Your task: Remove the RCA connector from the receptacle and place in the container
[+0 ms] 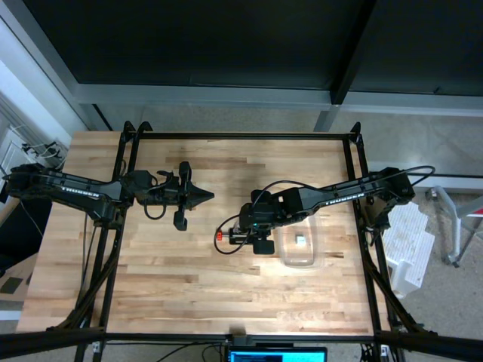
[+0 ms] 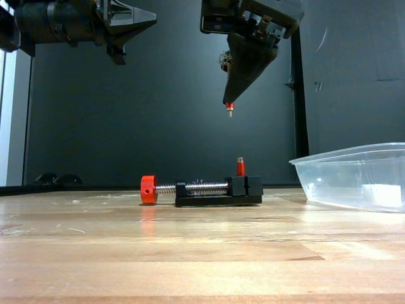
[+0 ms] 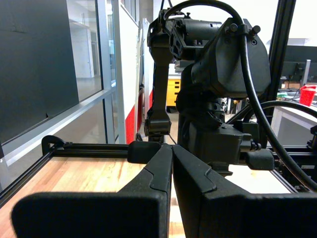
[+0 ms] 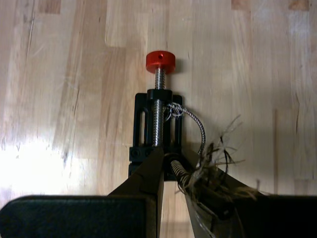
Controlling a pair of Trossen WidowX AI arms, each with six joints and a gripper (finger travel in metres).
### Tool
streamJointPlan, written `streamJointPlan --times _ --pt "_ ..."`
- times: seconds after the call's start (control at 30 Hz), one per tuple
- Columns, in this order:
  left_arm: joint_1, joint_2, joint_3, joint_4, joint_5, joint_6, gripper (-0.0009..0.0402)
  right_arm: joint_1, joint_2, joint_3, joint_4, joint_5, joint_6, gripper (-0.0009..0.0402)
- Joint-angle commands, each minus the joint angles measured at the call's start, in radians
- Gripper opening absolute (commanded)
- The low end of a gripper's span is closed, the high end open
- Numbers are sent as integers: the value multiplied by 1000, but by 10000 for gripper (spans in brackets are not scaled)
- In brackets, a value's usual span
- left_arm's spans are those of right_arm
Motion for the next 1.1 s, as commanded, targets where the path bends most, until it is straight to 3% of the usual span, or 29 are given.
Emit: streamJointPlan --times 0.03,0.43,1.1 --pt "0 0 0 0 0 0 0 4 -23 -30 -1 0 3 4" --pt "0 0 0 0 0 0 0 13 -214 -264 41 0 28 4" --pt "0 0 0 0 0 0 0 24 -450 -659 100 2 115 4"
